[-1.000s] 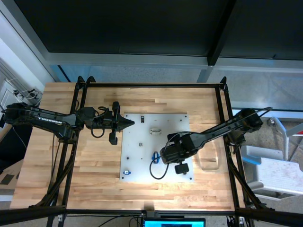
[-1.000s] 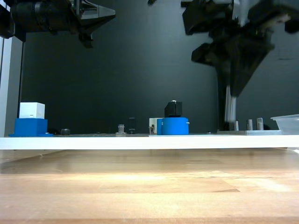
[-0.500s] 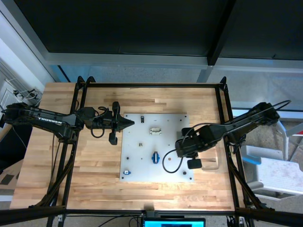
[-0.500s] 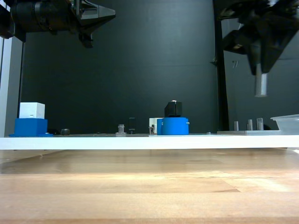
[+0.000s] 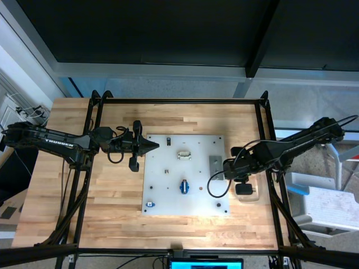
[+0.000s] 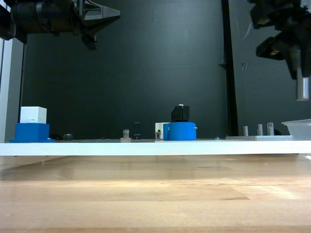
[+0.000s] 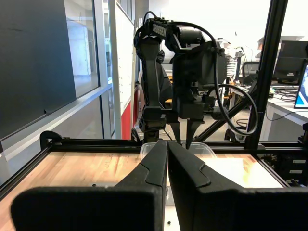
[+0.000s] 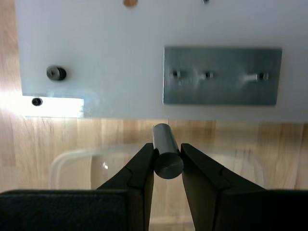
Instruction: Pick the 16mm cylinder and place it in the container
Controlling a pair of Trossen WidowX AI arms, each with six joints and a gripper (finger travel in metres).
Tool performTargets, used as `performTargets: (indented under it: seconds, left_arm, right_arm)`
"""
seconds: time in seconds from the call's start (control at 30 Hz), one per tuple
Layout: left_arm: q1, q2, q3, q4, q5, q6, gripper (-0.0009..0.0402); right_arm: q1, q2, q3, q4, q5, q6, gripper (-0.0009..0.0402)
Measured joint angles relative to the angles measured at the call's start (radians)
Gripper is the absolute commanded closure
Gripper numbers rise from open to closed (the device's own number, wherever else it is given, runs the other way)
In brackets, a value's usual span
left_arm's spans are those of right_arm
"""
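The right gripper (image 8: 166, 149) pinches the 16mm cylinder (image 8: 167, 162), a short grey peg, between its two fingers. It holds the peg in the air just past the right edge of the white board (image 5: 168, 185), above the clear container (image 8: 62, 166). The left gripper (image 7: 167, 147), fingers pressed together, hangs raised over the board's left edge, well apart from the peg.

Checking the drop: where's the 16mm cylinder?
Low view, right side: the grey metal 16mm cylinder hangs in the right hand above the clear plastic container; left hand parked high left.
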Motion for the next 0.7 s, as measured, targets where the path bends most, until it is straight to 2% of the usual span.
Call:
performTargets:
  seconds: [0.07, 0.37, 0.6, 0.7]
  left_arm:
    - [0.0, 0.0, 0.0, 0.0, 0.0, 0.0, 0.0393]
    - [0.0, 0.0, 0.0, 0.0, 0.0, 0.0, 0.0393]
    - [0.0, 0.0, 0.0, 0.0, 0.0, 0.0, 0.0393]
    - [0.0, 0.0, 0.0, 0.0, 0.0, 0.0, 0.0393]
  right_arm:
    - [0.003, -0.027, -0.023, -0.007, -0.003, 0.018, 0.0364]
    - [0.051, -0.131, -0.149, -0.008, -0.098, 0.096, 0.0364]
    - [0.08, -0.154, -0.231, -0.002, -0.105, 0.155, 0.0364]
    - [0.089, -0.154, -0.259, 0.023, -0.14, 0.173, 0.0364]
